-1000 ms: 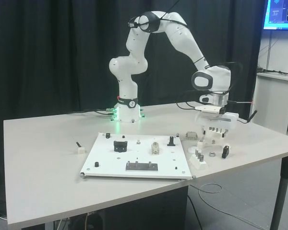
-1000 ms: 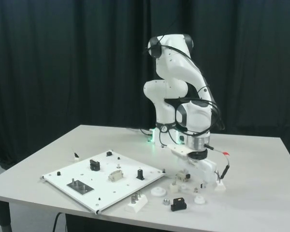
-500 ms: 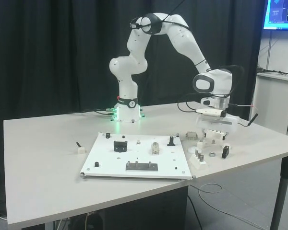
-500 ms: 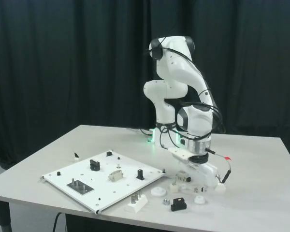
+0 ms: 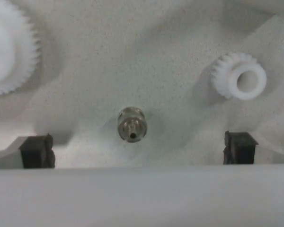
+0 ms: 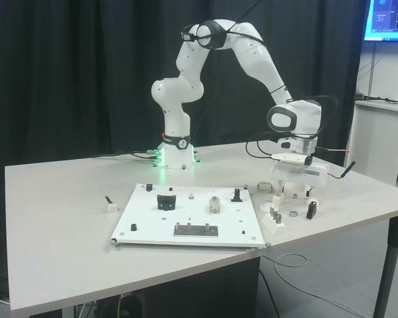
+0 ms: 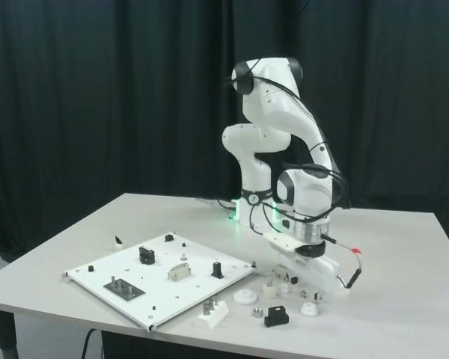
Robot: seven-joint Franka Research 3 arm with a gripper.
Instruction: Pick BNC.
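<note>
A: State of the tool [image 5: 137, 151]?
B: Fingers [image 5: 37, 151] apart, one on each side of the BNC [image 5: 131, 124], neither touching it.
A: BNC position?
B: Upright on the grey bench [image 5: 132, 56], between a large white gear [image 5: 9, 47] and a small gear [image 5: 239, 75].

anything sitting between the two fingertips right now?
Yes: in the wrist view the BNC connector stands on the table midway between the black fingertips, untouched.
</note>
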